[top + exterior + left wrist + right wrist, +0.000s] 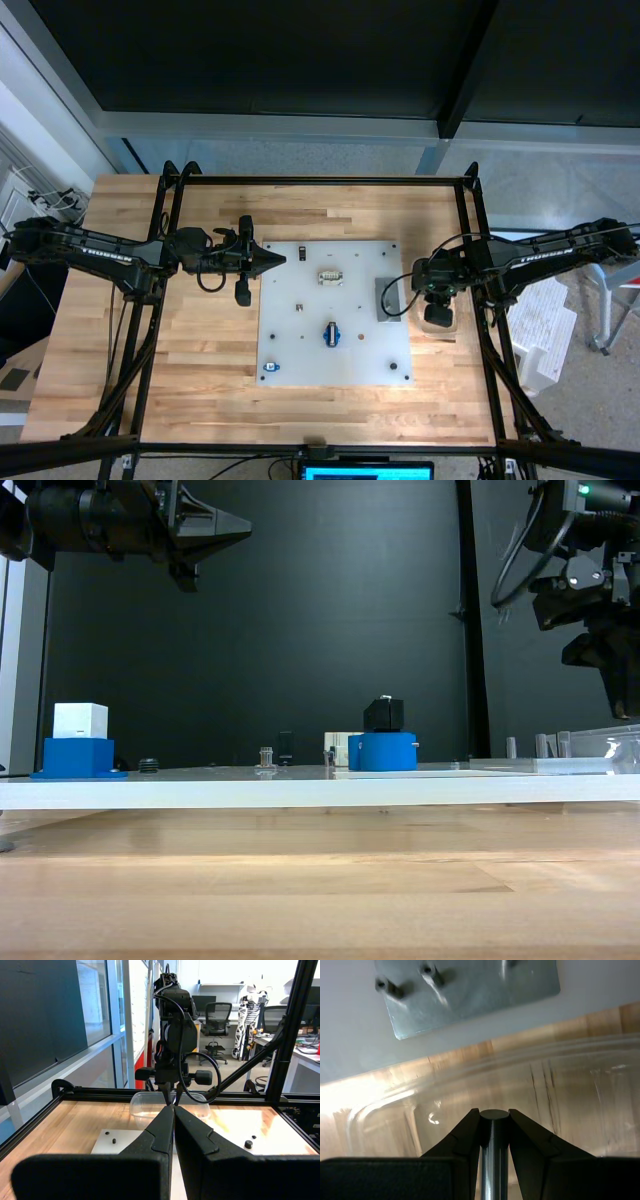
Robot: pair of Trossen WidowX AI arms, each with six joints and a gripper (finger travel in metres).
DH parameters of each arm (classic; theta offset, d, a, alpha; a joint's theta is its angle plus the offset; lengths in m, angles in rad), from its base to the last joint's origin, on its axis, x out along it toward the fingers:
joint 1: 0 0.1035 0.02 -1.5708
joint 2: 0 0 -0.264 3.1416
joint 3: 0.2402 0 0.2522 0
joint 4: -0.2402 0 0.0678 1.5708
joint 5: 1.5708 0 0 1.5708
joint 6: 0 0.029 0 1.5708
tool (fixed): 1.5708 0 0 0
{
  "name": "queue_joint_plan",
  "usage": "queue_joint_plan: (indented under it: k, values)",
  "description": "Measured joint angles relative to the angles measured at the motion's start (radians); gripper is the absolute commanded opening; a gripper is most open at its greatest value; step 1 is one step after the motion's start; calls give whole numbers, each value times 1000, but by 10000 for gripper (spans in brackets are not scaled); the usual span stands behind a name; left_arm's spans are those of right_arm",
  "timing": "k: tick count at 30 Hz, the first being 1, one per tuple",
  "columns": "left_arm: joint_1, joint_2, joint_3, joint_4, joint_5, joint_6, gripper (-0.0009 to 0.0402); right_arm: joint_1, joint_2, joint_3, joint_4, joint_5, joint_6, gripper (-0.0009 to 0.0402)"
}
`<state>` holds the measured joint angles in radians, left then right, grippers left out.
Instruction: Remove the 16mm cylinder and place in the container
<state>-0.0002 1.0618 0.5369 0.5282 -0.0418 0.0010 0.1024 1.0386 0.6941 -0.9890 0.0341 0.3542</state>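
Closest to my right wrist camera, the right tool [494,1120] is pinching the 16mm cylinder [494,1160]. Its two dark fingers [462,1140] are spread only as wide as the peg and press on it from either side. I see the peg as a smooth silver-grey round bar running along the tool. Its flat, darker end face sits level with the fingertips, and a bright streak runs down its length.

Beyond the peg lies the container [570,1085], clear plastic with a rounded corner and wood grain showing through its floor. The peg hangs over the inside of it. From my low view the right tool hangs above the container's rim with a gap under it, so nothing is touching.

Past the rim runs a narrow strip of bare desk [600,1017], then the edge of the white board [350,1035]. The grey metal block [470,990] lies flat on that edge with two short posts [432,975] standing on it.

Across the board, the left tool [174,1107] has its fingers pressed together with nothing between them. It hovers high, with its tip at the board's left edge, pointing toward the right arm. A blue upright part [330,335] stands near the board's middle.
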Motion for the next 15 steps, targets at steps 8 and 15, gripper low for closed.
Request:
queue_joint_plan:
  k: [8,15]
  values:
    - [0,0,0,0,0,0,0,0,0,-26,-11,0,37,115]
    - [0,0,0,0,0,0,0,0,0,-26,2,0,36,176]
